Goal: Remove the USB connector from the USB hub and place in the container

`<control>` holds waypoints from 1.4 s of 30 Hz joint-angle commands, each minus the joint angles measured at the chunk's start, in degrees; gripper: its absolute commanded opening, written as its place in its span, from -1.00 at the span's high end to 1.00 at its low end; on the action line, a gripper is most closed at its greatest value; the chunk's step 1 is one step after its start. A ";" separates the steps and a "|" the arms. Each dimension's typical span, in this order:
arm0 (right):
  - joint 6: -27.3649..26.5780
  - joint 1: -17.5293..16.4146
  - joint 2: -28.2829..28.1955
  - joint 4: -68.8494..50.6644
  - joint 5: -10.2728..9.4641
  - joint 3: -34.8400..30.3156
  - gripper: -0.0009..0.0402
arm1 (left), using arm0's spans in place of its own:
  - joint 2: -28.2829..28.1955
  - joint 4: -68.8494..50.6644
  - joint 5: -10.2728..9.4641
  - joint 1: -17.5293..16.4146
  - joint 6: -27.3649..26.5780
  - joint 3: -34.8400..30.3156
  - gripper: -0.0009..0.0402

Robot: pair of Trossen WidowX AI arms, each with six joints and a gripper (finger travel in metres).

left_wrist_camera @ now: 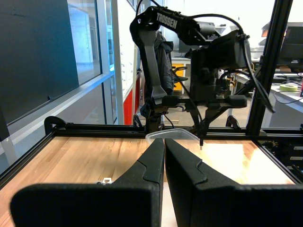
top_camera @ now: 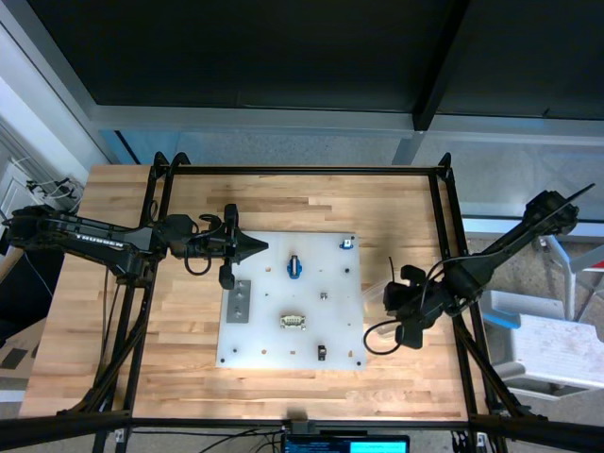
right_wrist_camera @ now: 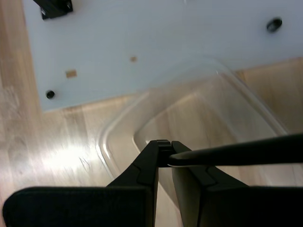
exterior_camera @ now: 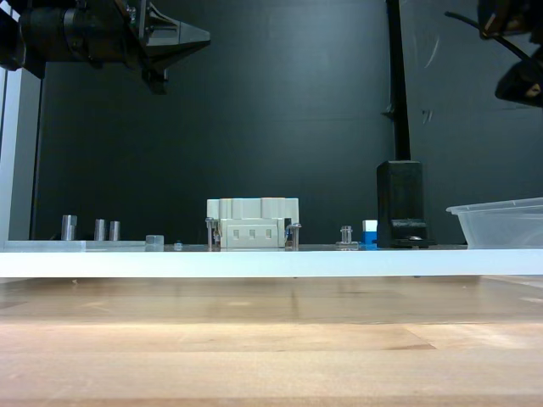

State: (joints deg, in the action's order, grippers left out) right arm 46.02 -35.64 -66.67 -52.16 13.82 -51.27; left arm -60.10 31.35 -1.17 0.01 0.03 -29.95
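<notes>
on the wooden worktop [top_camera: 142,359], just off the white task board [top_camera: 274,340], the clear container [right_wrist_camera: 118,132] lies under the right gripper [right_wrist_camera: 164,150], whose jaws pinch the usb connector [right_wrist_camera: 227,154], well apart from the usb hub [top_camera: 323,353]. placing looks in hand; next, spread those jaws. the left gripper [left_wrist_camera: 164,144] hovers over the board's left side, jaws pressed together.

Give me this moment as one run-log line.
right gripper: shut on USB connector, above container | left gripper: shut, raised above board | USB hub: on board
</notes>
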 commanded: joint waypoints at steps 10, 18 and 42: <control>1.40 -0.42 5.57 -0.35 -0.61 5.75 0.96 | 0.00 0.02 0.02 0.00 0.00 0.00 0.95; 1.75 -0.66 7.13 -0.28 -1.88 8.11 0.96 | 0.00 0.02 0.02 0.00 0.00 0.00 0.95; 2.80 -0.90 7.08 -0.02 -1.84 8.11 0.32 | 0.00 0.02 0.02 0.00 0.00 0.00 0.95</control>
State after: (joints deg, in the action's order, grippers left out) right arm 48.77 -36.51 -59.53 -52.21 11.94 -43.11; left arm -60.10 31.35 -1.17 0.01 0.01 -29.95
